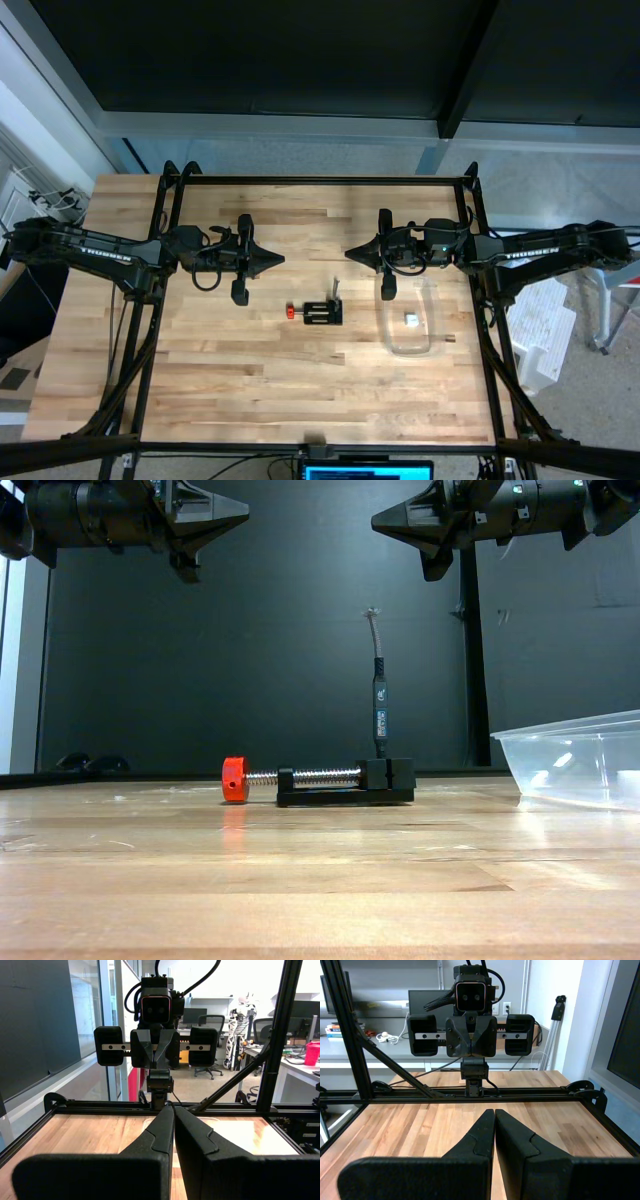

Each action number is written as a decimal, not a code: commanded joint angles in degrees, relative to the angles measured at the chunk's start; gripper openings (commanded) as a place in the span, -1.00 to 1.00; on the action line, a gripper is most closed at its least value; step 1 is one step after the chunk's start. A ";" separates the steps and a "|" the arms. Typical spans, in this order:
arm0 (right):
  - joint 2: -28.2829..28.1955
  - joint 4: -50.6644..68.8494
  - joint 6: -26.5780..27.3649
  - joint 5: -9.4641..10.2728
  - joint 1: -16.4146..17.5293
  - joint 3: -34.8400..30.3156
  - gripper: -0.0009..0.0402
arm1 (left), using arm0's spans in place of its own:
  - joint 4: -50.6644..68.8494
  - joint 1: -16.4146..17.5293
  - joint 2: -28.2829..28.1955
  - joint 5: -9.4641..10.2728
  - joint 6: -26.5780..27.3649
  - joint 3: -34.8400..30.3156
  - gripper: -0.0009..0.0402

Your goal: Remove the USB-C connector from taskboard and place in the container

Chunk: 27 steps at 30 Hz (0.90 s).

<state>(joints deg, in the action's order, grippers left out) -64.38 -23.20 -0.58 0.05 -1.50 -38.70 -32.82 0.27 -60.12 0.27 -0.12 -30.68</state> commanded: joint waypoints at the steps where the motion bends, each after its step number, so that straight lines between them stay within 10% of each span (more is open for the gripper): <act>1: 0.00 -0.02 -0.02 -0.02 0.02 0.00 -0.96 | 0.00 0.04 0.00 -0.02 0.00 -0.02 -0.96; 19: 0.11 -0.39 -0.76 0.00 0.04 -0.07 -0.96 | 0.00 0.02 0.00 0.00 0.00 -0.02 -0.96; 27: 0.09 16.94 -1.88 0.02 0.59 -6.01 -0.96 | -0.02 0.02 0.02 -0.02 0.00 -0.02 -0.96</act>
<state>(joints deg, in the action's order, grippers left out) -64.27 -9.45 -2.66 0.05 -1.02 -43.70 -32.82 0.30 -60.10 0.27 -0.12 -30.68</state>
